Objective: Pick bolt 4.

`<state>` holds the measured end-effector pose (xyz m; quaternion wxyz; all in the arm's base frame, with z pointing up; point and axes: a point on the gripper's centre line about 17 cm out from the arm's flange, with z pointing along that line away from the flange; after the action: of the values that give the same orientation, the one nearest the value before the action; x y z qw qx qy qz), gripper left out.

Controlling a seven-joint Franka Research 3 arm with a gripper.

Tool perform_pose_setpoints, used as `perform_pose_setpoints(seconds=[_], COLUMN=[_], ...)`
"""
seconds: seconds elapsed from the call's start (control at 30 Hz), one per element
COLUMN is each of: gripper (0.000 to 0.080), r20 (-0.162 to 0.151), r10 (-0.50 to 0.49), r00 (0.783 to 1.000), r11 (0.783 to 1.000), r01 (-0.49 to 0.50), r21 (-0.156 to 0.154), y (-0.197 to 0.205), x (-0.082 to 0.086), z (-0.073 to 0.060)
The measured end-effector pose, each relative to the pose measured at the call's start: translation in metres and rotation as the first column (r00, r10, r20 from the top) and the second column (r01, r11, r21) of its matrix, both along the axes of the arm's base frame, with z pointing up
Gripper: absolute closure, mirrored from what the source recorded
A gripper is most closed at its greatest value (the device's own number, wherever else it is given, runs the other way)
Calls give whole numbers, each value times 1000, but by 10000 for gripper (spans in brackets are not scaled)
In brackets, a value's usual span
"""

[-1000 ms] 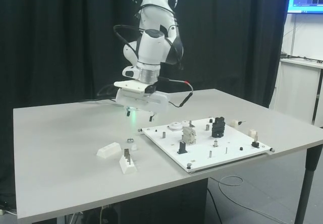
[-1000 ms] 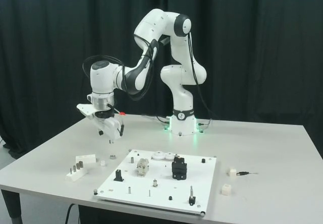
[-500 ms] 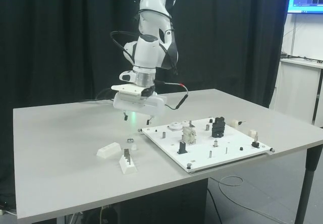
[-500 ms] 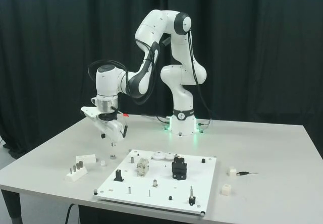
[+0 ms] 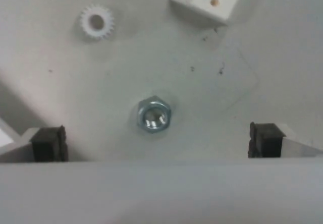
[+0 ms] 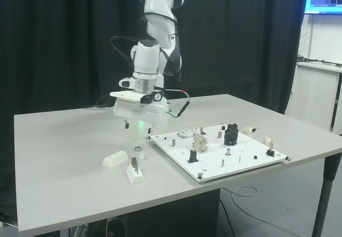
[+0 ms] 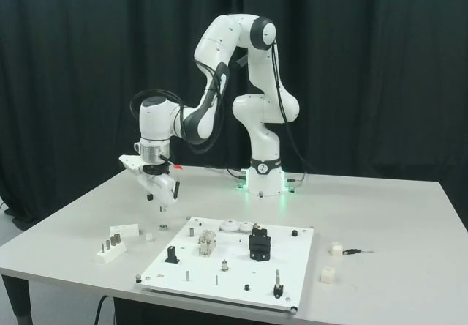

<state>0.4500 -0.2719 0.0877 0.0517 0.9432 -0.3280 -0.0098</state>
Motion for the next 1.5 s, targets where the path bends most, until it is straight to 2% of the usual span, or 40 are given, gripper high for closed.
perform_pose_setpoints(seconds=[0.37,0.6,1.1,1.5], gripper=[3,3,3,3], r20=[63,84,108,86], r10=[-73,-89,-102,-95], r00=[995,992,989,992], r11=[997,995,995,995], r01=[71,86,102,96], r21=[28,40,1,-14], y=[3,9,3,0], x=[-18,-21,-14,-14], z=[-16,-26,-48,-65])
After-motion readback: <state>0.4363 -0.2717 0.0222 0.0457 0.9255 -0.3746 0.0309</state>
